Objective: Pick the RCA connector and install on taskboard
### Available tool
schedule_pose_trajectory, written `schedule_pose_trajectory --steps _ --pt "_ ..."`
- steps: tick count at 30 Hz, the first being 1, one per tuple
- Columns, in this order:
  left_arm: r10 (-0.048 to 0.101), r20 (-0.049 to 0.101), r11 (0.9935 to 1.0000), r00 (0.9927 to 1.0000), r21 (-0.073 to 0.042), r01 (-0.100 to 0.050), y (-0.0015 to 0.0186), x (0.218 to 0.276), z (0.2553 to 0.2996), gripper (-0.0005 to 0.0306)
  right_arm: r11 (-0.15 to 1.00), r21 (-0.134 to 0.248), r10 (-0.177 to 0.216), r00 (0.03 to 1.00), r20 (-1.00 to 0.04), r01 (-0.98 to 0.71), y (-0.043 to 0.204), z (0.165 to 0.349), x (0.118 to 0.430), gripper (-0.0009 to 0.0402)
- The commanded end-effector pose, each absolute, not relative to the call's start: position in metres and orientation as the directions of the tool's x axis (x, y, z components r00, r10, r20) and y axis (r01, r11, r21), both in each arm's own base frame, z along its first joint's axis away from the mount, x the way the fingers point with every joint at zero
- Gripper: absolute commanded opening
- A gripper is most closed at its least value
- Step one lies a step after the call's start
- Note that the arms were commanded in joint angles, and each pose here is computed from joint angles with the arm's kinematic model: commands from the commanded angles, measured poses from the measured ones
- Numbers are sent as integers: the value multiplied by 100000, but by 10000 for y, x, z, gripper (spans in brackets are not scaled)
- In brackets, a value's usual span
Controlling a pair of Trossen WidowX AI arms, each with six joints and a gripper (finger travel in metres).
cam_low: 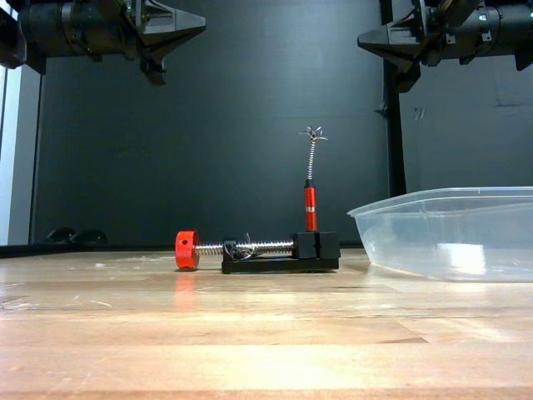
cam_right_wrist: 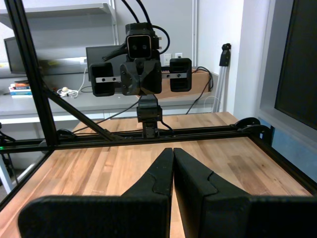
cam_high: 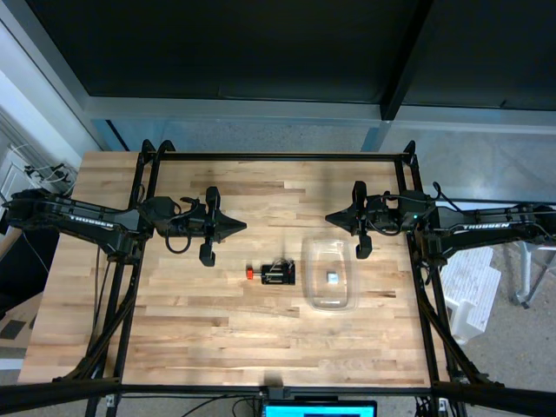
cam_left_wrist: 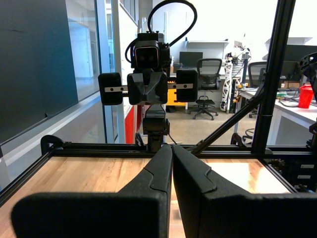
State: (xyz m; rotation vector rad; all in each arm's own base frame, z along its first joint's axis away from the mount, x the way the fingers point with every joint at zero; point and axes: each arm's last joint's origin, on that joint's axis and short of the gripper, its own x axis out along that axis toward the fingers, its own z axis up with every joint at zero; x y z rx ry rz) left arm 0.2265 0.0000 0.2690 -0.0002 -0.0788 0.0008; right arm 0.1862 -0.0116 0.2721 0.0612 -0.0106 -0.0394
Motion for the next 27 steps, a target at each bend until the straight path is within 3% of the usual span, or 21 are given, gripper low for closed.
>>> schedule_pose_trajectory --steps 1,27 --pt "38 7831 100000 99693 15 -39 0 2265 2690 0 99758 6160 -3318 99937 1239 3235 -106 2727 1863 0" --pt "38 7831 100000 99693 15 -39 0 2265 2690 0 99858 4374 -3089 99946 1087 3039 -101 2725 1864 0"
